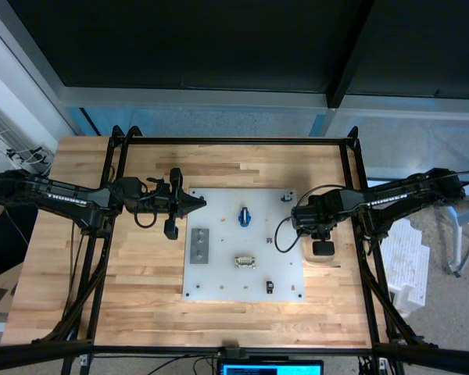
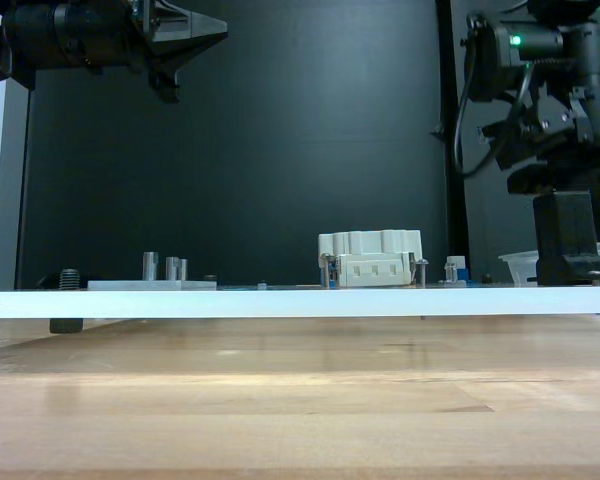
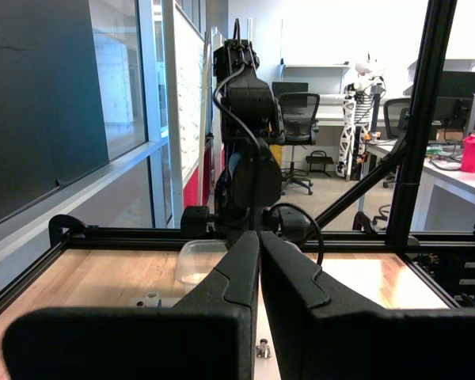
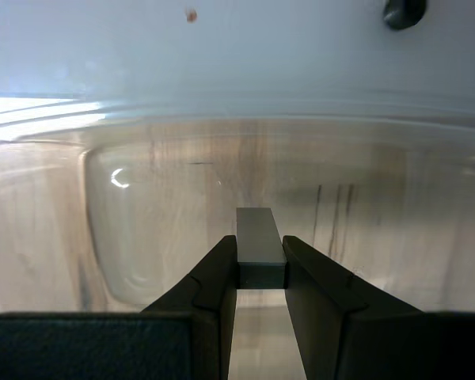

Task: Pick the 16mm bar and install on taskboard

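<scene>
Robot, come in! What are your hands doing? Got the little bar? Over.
Left gripper shut, parked high over the taskboard left edge. Right gripper shut on the 16mm bar, at the clear tray. No obstacle seen toward the board.

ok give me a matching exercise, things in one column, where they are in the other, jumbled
1 left gripper
2 bar
3 knob
4 tray

a on the board
b held by the right gripper
c raised, fingers shut, near the board's left edge
d on the table, under the right gripper

Pairs: 1c, 2b, 3a, 4d
</scene>
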{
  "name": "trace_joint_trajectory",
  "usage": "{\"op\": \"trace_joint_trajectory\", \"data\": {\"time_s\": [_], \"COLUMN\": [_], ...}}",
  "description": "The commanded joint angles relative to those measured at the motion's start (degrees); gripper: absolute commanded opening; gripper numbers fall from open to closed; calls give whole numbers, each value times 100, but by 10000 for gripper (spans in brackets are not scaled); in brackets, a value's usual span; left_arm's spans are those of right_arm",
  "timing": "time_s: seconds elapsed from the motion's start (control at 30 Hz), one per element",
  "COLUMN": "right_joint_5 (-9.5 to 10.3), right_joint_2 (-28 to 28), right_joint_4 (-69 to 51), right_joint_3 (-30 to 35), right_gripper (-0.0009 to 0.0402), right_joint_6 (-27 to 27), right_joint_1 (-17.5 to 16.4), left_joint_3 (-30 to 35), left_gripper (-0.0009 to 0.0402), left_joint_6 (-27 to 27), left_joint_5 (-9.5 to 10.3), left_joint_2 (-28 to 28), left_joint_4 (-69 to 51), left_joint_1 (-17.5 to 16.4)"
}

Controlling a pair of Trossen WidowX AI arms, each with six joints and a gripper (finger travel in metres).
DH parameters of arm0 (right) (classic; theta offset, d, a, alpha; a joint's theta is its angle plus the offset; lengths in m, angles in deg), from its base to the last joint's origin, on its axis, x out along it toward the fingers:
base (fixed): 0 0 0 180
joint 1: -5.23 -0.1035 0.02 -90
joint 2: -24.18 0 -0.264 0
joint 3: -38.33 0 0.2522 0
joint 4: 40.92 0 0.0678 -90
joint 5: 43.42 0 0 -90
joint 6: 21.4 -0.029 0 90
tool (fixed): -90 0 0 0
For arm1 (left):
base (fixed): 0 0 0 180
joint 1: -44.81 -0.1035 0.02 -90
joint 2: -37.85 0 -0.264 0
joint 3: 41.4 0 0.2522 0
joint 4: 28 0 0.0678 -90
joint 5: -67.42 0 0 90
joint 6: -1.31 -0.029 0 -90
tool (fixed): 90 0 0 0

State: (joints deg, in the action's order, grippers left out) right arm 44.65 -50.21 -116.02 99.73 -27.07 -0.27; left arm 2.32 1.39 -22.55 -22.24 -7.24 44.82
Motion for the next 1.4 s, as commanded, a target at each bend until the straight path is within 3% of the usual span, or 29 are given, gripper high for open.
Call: {"op": "trace_joint_trajectory", "data": {"time_s": [0.03, 0.57, 1.1, 1.4], "right_joint_5": [2, 0, 0, -2], "right_joint_2": [15, 15, 0, -107], "right_joint_4": [-293, -1182, -1132, -925], "right_joint_3": [264, 1261, 1307, 1408], "right_gripper": [2, 2, 2, 2], "right_joint_6": [-7, -42, -356, -667], "right_joint_1": [0, -4, -63, -374], "left_joint_3": [0, 0, 0, 0], "left_gripper": [0, 0, 0, 0], "left_joint_6": [-2, -2, -2, -2], "left_joint_5": [-2, -2, -2, -2], "left_joint_2": [0, 0, 0, 0], "left_joint_4": [2, 2, 2, 2], "left_joint_1": [0, -2, -2, -2]}}
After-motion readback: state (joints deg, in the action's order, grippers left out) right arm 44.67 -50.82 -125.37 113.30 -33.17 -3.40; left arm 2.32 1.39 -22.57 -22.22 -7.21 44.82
